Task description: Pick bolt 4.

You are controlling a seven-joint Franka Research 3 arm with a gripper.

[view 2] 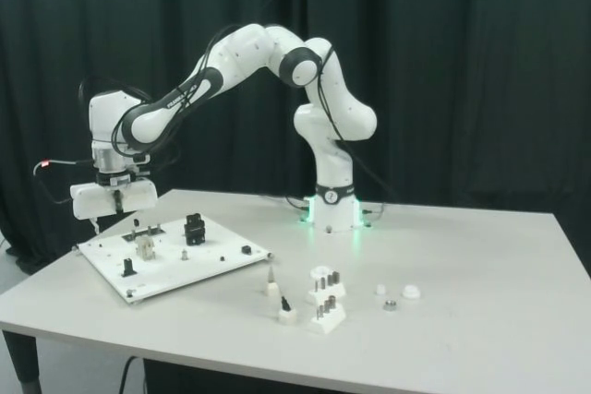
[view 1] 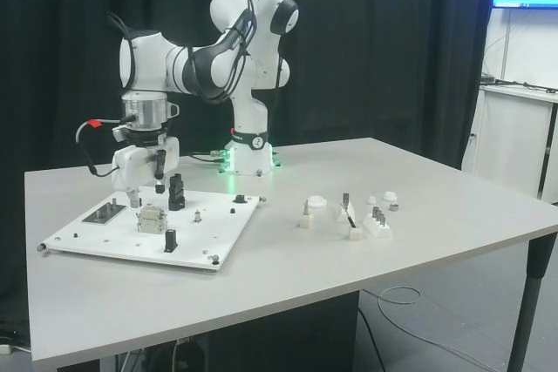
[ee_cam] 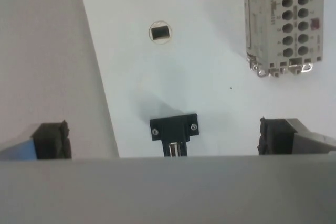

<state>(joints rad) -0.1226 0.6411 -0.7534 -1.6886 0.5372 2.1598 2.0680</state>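
My gripper point(ee_cam: 163, 139) is open, its two black fingertips point(ee_cam: 51, 140) far apart with nothing between them. It hangs over the far left part of the white board point(view 1: 105, 237), near the board's edge. In the room views my gripper point(view 1: 146, 191) point(view 2: 115, 214) is well away from the bolts. Several small bolts point(view 1: 377, 213) point(view 2: 325, 280) stand upright in white holder blocks on the grey table, to the right of the board. I cannot tell which one is bolt 4. No bolt appears in the wrist view.
Below the gripper the board carries a grey multi-pin connector point(ee_cam: 283, 22), a small black socket point(ee_cam: 173, 128) and a round hole with a black insert point(ee_cam: 160, 33). A black block point(view 1: 177, 191) stands on the board. Small white caps point(view 1: 388, 198) lie beyond the bolt holders. The arm's base point(view 1: 244, 150) shows green lights.
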